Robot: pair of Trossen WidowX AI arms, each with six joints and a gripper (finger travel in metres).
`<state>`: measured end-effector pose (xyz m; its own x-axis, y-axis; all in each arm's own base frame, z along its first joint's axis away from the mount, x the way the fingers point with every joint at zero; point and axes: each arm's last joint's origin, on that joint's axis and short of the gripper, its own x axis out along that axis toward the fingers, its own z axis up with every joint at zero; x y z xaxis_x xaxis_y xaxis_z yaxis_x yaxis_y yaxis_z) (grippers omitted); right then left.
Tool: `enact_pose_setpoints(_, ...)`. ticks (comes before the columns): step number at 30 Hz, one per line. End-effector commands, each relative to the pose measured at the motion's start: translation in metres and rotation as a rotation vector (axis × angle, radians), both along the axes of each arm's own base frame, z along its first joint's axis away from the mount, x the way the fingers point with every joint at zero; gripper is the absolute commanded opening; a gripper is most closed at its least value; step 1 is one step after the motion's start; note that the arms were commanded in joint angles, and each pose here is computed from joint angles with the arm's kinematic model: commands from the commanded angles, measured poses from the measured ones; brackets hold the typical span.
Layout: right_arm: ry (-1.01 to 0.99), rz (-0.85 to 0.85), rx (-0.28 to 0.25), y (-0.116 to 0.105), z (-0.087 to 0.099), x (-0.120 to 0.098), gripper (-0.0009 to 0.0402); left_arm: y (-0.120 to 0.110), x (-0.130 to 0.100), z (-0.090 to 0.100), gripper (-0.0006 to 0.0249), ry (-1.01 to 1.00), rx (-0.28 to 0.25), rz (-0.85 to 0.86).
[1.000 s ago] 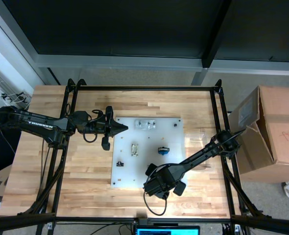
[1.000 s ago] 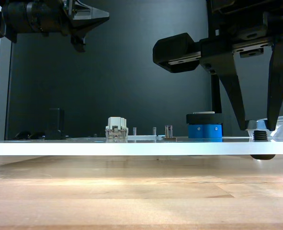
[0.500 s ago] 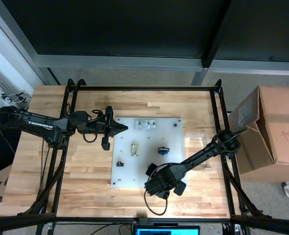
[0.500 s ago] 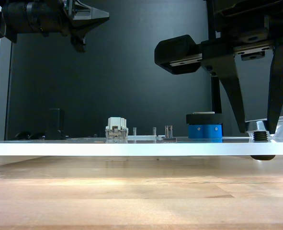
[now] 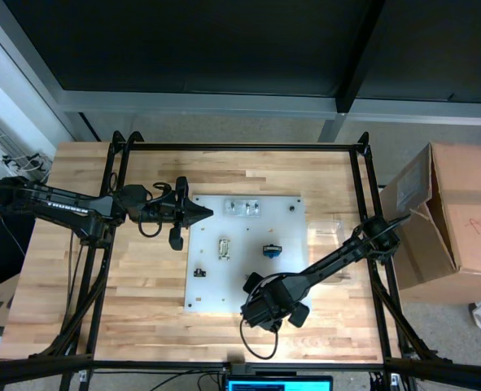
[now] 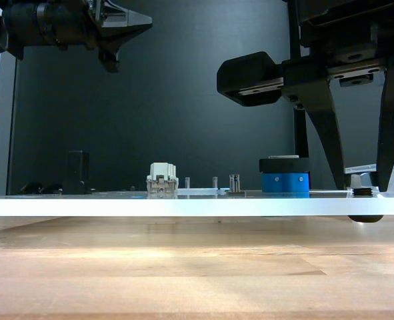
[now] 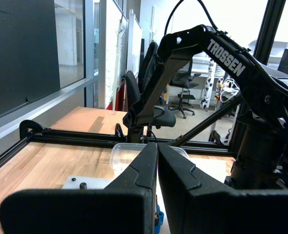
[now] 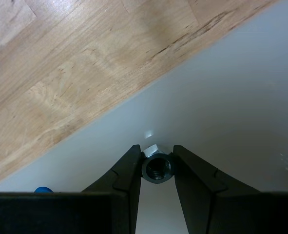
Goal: Pick the M12 nut and place it on its threads and fasten
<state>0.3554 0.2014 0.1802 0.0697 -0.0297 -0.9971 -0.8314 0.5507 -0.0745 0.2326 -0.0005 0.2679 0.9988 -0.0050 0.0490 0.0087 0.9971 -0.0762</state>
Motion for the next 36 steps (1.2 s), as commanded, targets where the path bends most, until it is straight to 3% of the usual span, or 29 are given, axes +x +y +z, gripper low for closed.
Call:
enact_pose_setpoints(1, -0.003, -0.017, 0.003, 0.0, 0.004, -0.001, 0.0012, 0.0, 0.0, 0.0, 0.0, 0.0, 0.0, 0.0)
enact_pose_setpoints(36, -0.103, -0.197, 0.079, -0.012, -0.006, -0.024, 0.0012, 0.0, 0.0, 0.0, 0.0, 0.0, 0.0, 0.0)
